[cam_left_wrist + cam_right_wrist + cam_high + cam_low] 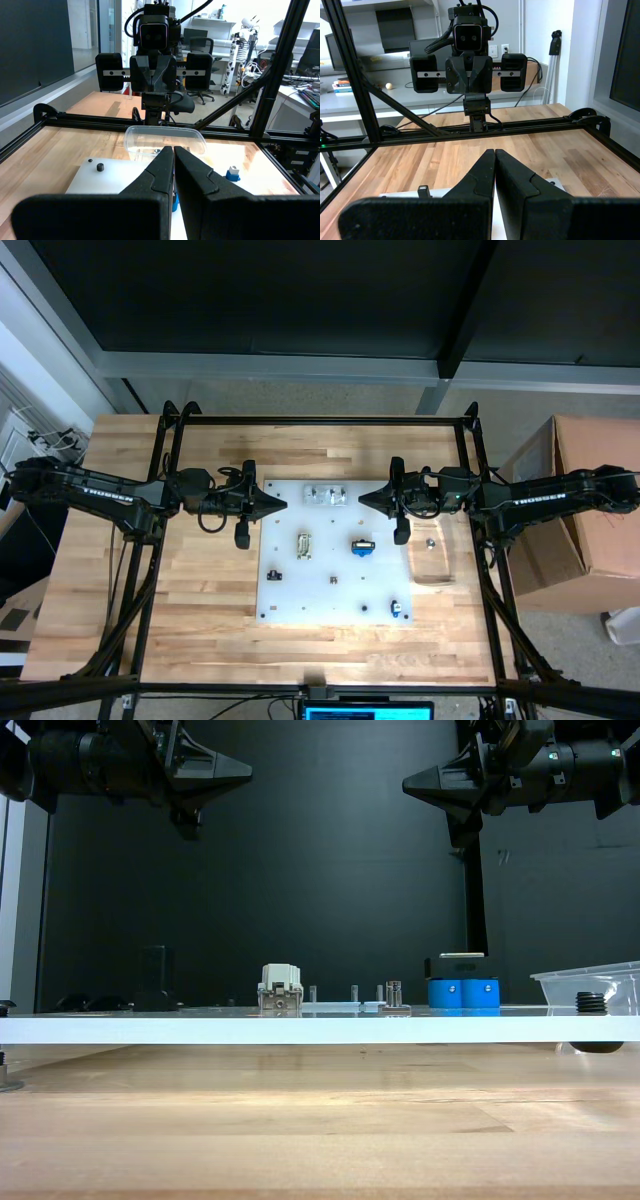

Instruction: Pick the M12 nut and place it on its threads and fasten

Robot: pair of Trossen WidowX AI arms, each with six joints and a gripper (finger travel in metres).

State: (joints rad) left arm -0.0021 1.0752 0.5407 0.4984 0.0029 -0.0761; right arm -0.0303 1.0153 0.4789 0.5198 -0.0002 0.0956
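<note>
Both arms hang high over the board (300,595), tips facing each other across it. The left jaws, on the left arm (100,495), are pressed together with nothing between them. The right jaws, on the right arm (540,490), are the same.

The nut (431,541) lies free in the clear tray (432,582), well below the right jaws and back behind their tips, toward that arm's base. The stud (592,1003) shows bare ribs, low down and to the near side of the right jaws.

I judge the pick comes first. I would part the right jaws before descending and draw them back over the tray. Then I would come down plumb inside its walls, not across the rim. The nut is small, so a centred, level pinch matters, I think, or it may start crooked on the stud.
</note>
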